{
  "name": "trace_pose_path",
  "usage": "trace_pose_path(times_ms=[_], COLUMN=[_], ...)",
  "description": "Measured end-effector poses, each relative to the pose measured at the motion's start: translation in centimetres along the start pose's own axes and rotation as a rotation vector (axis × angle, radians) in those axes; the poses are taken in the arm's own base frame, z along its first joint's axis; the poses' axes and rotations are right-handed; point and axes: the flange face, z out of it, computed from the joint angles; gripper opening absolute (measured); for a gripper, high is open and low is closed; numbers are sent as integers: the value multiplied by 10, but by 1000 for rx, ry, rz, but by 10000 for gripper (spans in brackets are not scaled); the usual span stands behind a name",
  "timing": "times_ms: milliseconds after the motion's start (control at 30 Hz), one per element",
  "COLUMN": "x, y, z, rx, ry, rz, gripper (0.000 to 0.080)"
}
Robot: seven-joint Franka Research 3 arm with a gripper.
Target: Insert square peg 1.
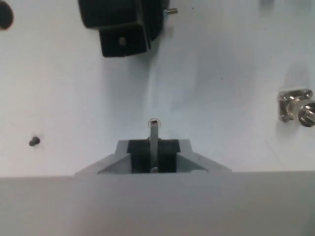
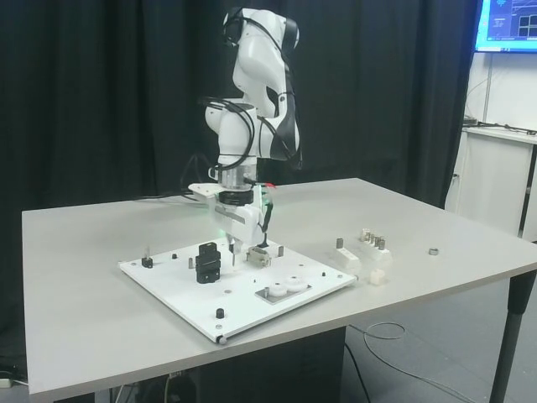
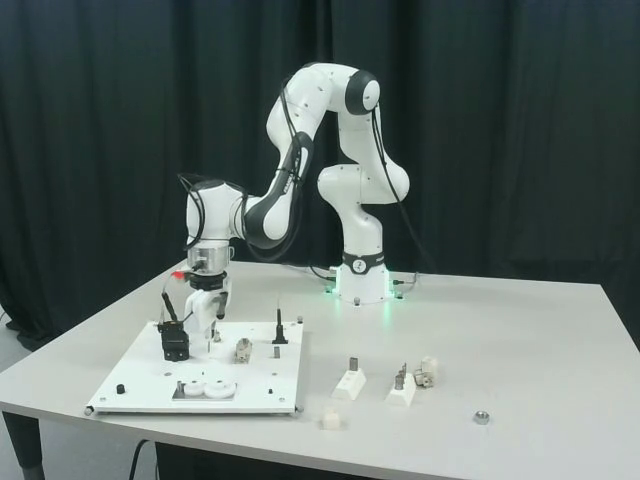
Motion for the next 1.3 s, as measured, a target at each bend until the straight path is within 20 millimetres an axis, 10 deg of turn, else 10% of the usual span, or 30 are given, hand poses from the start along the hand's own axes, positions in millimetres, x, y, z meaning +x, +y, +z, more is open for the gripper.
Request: trace_pose_path(times_ms=[1300], x=[0], y=[-4], z=[11], rx=[-27], ry=[-12], rz=[-22], gripper=[28])
